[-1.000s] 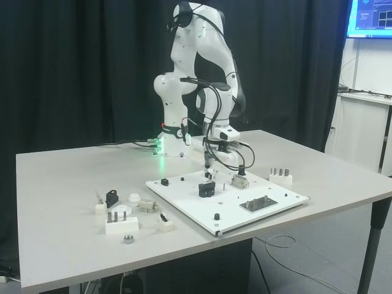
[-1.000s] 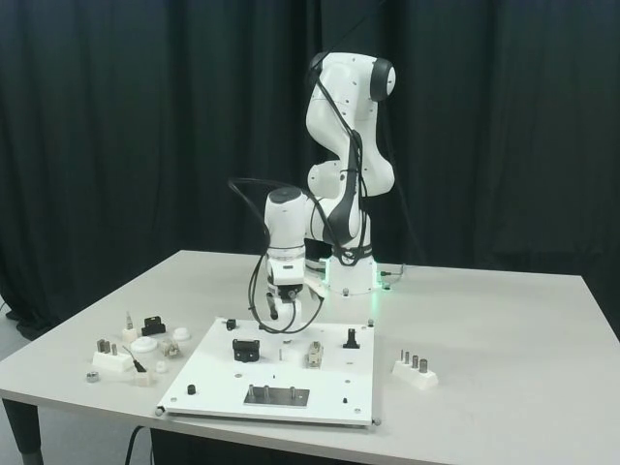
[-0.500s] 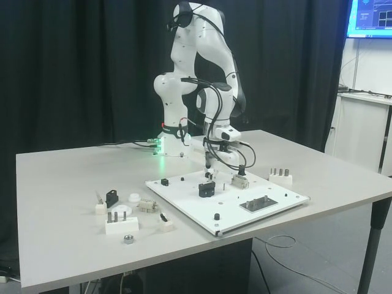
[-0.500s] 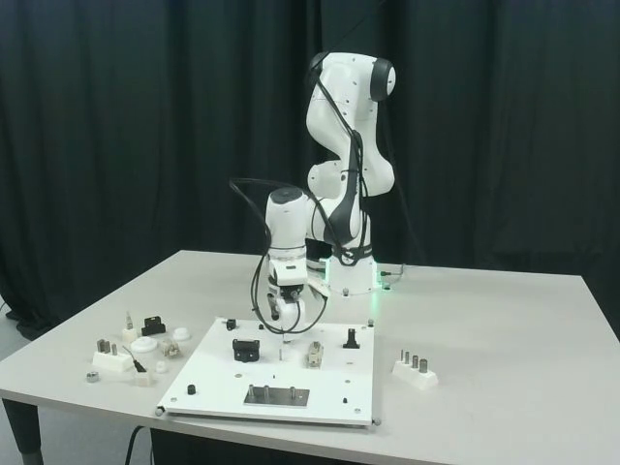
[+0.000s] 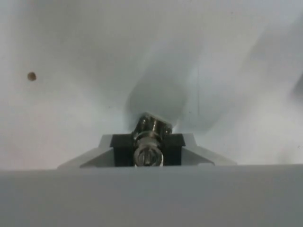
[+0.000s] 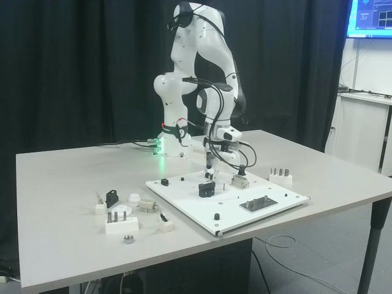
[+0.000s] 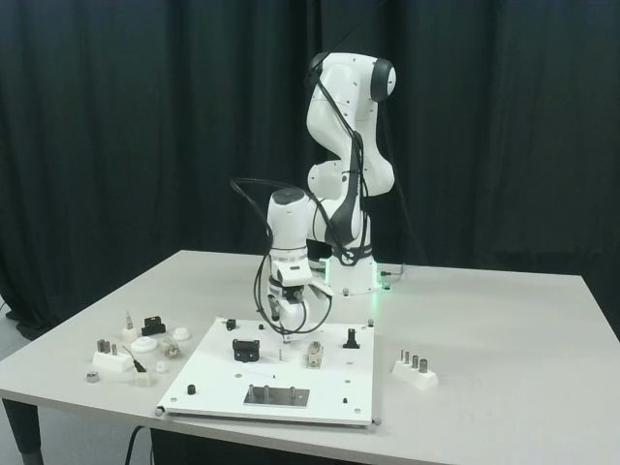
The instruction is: Insert BNC.
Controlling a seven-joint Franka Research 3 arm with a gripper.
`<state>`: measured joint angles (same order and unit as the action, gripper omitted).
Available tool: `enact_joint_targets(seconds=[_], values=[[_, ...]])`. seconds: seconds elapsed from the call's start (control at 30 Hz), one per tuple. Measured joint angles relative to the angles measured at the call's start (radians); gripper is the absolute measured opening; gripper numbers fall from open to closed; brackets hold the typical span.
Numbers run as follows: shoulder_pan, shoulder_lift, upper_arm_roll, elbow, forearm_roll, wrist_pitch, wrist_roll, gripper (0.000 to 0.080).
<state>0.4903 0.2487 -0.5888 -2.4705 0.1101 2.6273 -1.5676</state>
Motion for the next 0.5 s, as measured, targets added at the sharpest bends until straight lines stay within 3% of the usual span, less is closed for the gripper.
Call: enact_joint_targets(seconds=[0.5], values=[[0.000, -0.001, 0.000, 0.000, -0.010, 0.000, -0.010, 0.0125]])
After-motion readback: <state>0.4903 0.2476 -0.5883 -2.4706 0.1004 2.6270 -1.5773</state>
